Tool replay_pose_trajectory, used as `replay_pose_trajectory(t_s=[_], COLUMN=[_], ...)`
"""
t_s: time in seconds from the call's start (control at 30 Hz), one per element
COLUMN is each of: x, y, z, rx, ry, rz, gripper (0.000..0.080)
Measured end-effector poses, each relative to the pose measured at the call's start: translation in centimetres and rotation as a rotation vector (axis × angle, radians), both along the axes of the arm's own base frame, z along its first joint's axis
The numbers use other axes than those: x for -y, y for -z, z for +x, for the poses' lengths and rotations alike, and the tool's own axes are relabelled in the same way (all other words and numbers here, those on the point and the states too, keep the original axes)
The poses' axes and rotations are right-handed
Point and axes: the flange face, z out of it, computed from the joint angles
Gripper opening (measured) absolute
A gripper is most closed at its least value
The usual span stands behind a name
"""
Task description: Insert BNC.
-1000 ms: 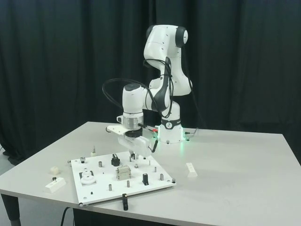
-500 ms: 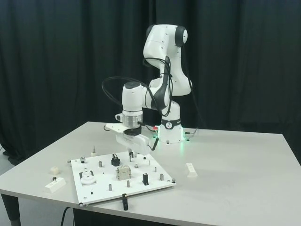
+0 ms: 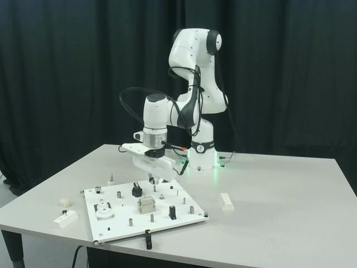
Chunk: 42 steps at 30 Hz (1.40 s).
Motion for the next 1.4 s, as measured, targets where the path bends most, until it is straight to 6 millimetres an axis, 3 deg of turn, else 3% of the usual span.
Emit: replay_pose_trajectory(t_s=[0.67,1.07,1.4], x=[0.4,-1.0,-1.0], y=[-0.3,0.7,1.5], z=[-0.2,-0.9,-1.6], rx=[-0.018,-0.028,-0.004], ry=[-0.222,-0.358,-0.397], rz=[0.004,0.046,0.07], gripper=[0.0123,0.0123,0.0123])
